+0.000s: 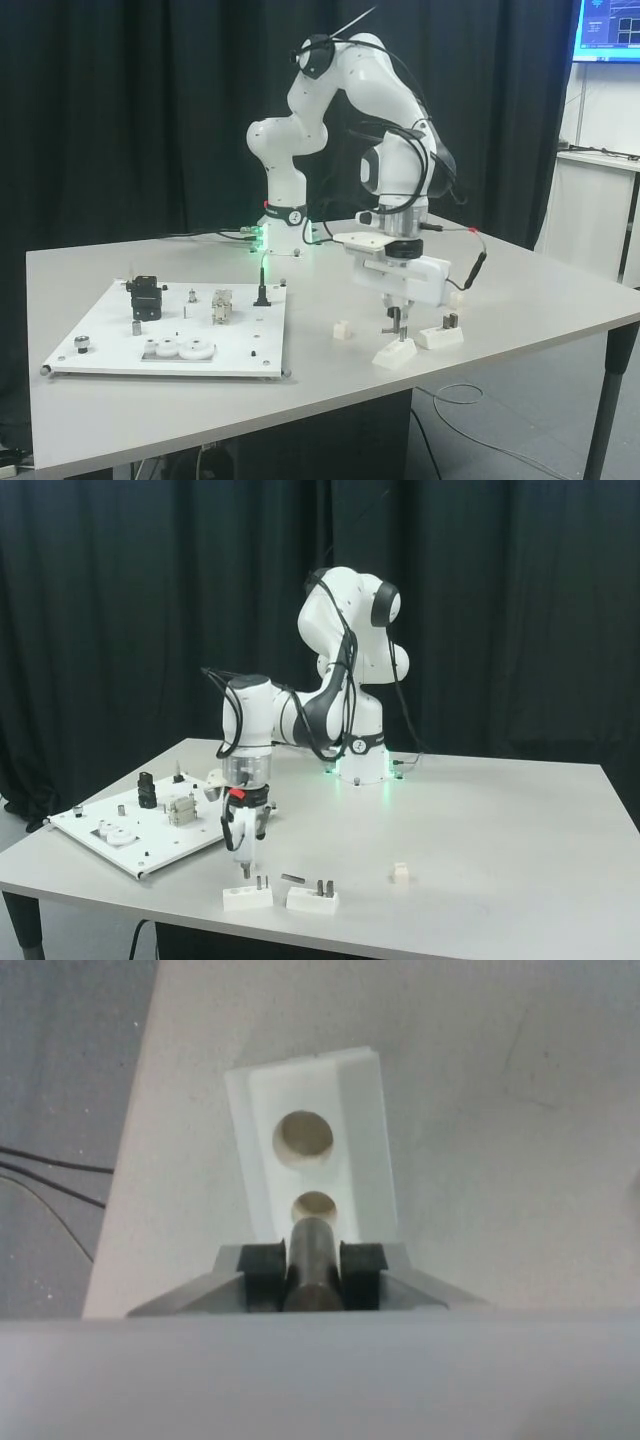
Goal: Insert round peg 3.
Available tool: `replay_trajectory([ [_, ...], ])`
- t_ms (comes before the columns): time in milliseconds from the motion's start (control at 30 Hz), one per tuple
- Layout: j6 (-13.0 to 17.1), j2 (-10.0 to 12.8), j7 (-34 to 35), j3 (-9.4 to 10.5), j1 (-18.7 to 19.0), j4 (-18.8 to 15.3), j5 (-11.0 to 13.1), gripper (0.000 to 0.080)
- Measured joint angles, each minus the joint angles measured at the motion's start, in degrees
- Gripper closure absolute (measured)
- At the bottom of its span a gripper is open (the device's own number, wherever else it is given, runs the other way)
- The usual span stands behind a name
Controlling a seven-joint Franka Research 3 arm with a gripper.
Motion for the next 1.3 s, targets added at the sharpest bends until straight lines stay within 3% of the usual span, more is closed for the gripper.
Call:
replay_trajectory([
  [833, -1.5, -1.3, 0.0, -0.22, 0.0, 0.0, -1.5, 0.0699],
  [1167, -1.5, -1.4, 0.0, -0.35, -0.1, 0.0, -3.6, 0.0699],
  [1300, -1.5, -1.6, -0.2, -0.51, -0.4, 0.0, -5.7, 0.0699],
])
